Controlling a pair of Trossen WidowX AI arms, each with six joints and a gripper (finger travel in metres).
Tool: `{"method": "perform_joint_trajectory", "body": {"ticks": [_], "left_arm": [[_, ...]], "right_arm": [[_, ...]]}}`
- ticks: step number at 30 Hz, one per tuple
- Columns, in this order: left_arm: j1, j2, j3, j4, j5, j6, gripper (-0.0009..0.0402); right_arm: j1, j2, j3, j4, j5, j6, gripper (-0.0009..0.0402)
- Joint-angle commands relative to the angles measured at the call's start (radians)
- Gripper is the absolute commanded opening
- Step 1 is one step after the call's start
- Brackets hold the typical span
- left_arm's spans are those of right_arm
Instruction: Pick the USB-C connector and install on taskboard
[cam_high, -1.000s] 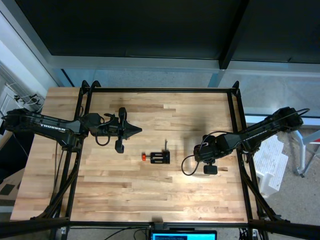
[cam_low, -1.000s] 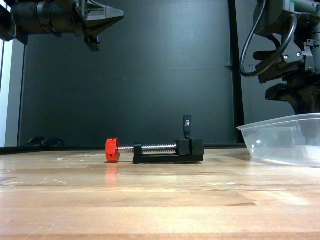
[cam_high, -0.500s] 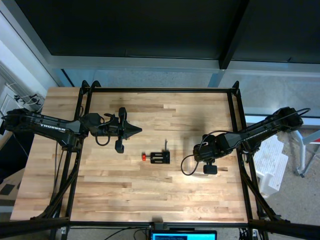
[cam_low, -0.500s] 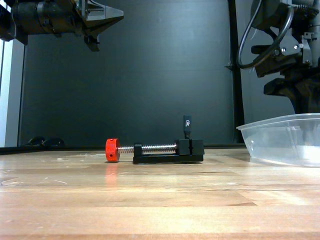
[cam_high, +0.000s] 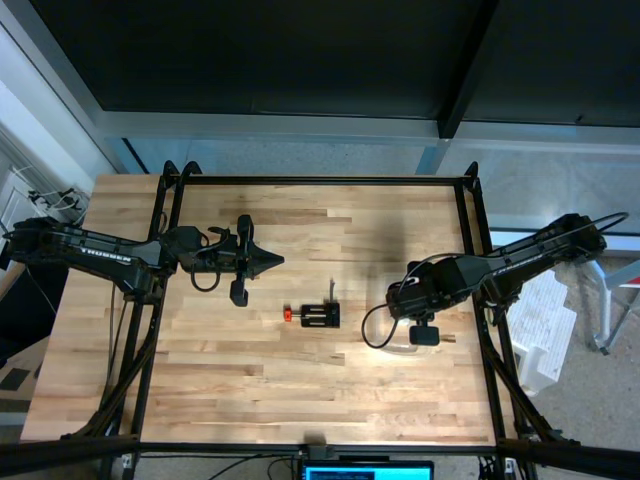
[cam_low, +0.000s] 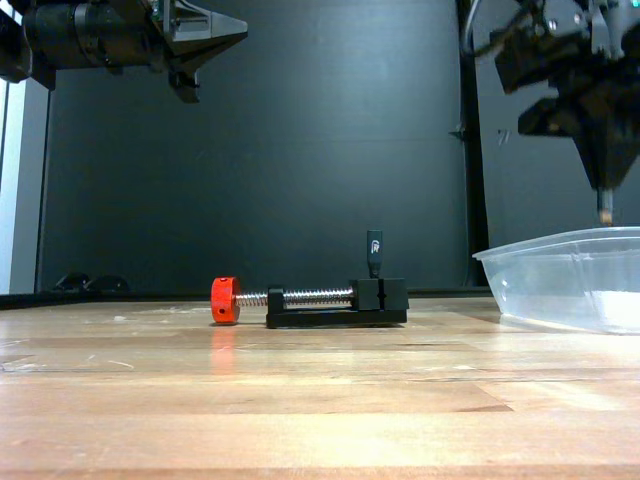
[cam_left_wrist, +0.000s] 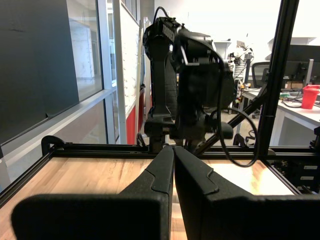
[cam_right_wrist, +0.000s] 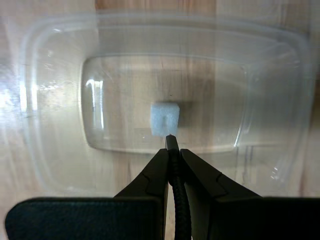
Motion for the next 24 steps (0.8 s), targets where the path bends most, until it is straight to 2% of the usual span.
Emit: {"method": "perform_joint_trajectory", "body": {"ticks": [1, 14, 24], "left_arm": [[0.000, 0.000, 0.000, 0.000, 0.000, 0.000, 0.0000], [0.000, 0.000, 0.000, 0.000, 0.000, 0.000, 0.0000], [0.000, 0.000, 0.000, 0.000, 0.000, 0.000, 0.0000]], "right_arm": [[-0.001, 0.031, 0.063, -0.065, -0.001, 0.000, 0.0000], [-0.034, 0.196, 0.333, -0.192, -0.002, -0.077, 0.0000], [-0.082, 0.312, 0.502, -0.192, -0.005, -0.082, 0.0000]]}}
